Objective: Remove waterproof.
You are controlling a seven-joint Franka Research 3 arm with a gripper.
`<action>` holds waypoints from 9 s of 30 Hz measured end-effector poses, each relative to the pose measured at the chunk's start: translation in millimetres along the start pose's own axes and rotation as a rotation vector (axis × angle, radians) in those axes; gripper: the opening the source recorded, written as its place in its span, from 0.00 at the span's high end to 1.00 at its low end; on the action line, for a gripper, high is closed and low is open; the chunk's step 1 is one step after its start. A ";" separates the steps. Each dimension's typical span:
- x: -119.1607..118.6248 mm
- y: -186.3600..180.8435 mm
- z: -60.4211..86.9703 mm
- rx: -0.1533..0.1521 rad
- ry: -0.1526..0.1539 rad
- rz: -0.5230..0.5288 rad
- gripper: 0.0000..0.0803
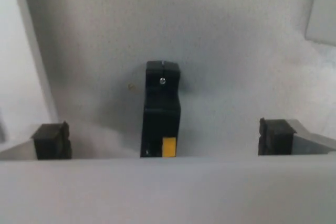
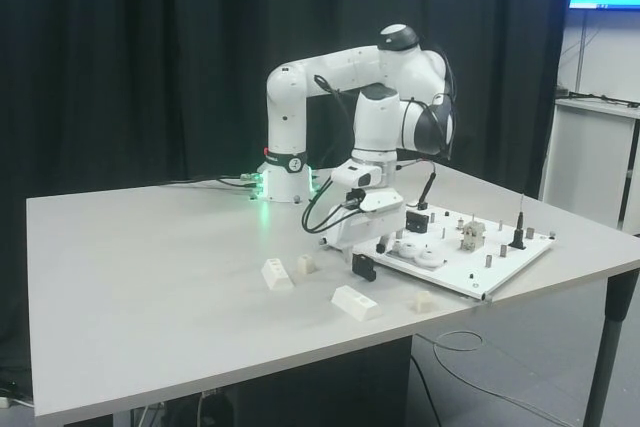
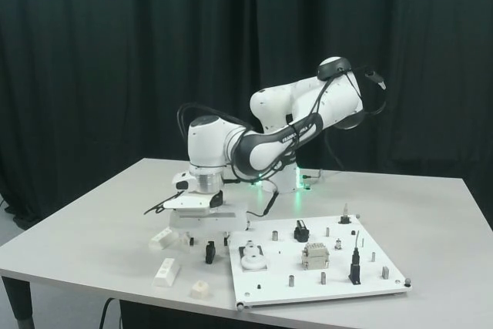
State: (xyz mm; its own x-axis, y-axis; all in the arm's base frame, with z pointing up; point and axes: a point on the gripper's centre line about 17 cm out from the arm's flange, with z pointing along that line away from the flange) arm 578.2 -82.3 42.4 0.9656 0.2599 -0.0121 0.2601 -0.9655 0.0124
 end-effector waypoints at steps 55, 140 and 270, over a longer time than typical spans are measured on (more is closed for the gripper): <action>0.2 3.0 -20.1 0.002 -0.002 0.004 0.00; 79.1 -216.1 -95.5 0.064 0.034 1.252 0.00; 84.2 -261.8 -19.9 0.022 0.031 1.442 0.61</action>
State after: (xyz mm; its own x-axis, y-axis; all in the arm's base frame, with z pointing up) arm 591.6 192.6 58.0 0.3818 -0.9241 0.0189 -0.9239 -0.3821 -0.0204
